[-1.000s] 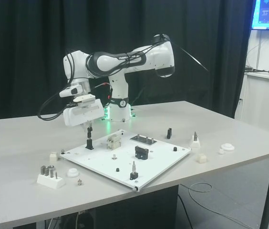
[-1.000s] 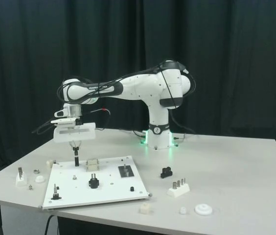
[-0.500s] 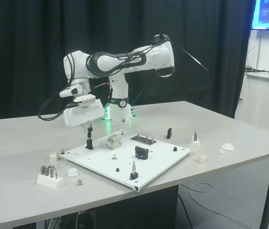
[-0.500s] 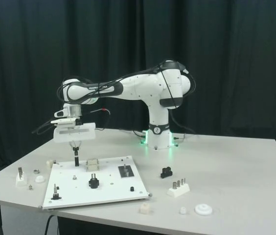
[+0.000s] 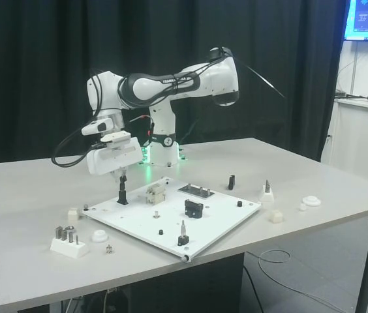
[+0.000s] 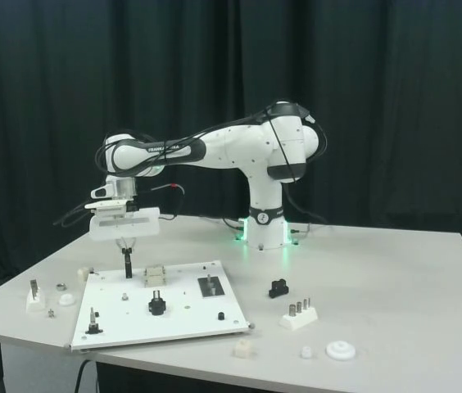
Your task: Insert USB.
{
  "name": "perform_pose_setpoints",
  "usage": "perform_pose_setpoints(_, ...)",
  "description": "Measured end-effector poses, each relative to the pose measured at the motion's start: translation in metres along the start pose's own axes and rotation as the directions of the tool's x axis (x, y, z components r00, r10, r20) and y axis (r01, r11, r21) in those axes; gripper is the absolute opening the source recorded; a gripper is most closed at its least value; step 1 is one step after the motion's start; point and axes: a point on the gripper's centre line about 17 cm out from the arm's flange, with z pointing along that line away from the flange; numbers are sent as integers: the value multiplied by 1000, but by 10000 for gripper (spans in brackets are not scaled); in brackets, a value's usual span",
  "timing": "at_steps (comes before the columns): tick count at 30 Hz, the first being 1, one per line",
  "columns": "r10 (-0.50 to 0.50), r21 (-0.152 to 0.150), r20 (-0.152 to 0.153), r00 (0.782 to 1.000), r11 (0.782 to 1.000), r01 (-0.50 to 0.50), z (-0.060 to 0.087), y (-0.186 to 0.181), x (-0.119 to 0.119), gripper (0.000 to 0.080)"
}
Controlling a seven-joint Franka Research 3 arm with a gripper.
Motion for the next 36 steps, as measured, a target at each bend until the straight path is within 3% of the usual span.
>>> perform_pose_setpoints(14, 12, 4, -3, 1000, 1000, -12, 0, -1, -1, 91)
perform_pose_setpoints(15, 12, 5, -4, 1000, 1000, -12, 0, -1, 0, 257)
perform_pose_setpoints(20, 14, 11, -6, 1000, 1000, -13, 1, -3, 1, 257)
perform_pose_setpoints(21, 15, 12, -7, 1000, 1000, -15, 1, -3, 2, 561)
perform_pose_setpoints(25, 21, 13, -9, 1000, 1000, -21, 0, -4, 4, 561)
perform_pose_setpoints(26, 23, 13, -9, 1000, 1000, -23, -1, -3, 5, 748)
perform_pose_setpoints(35, 47, 14, -7, 999, 999, -47, -13, -2, 16, 748)
perform_pose_setpoints(36, 50, 14, -5, 999, 999, -49, -14, -1, 17, 798)
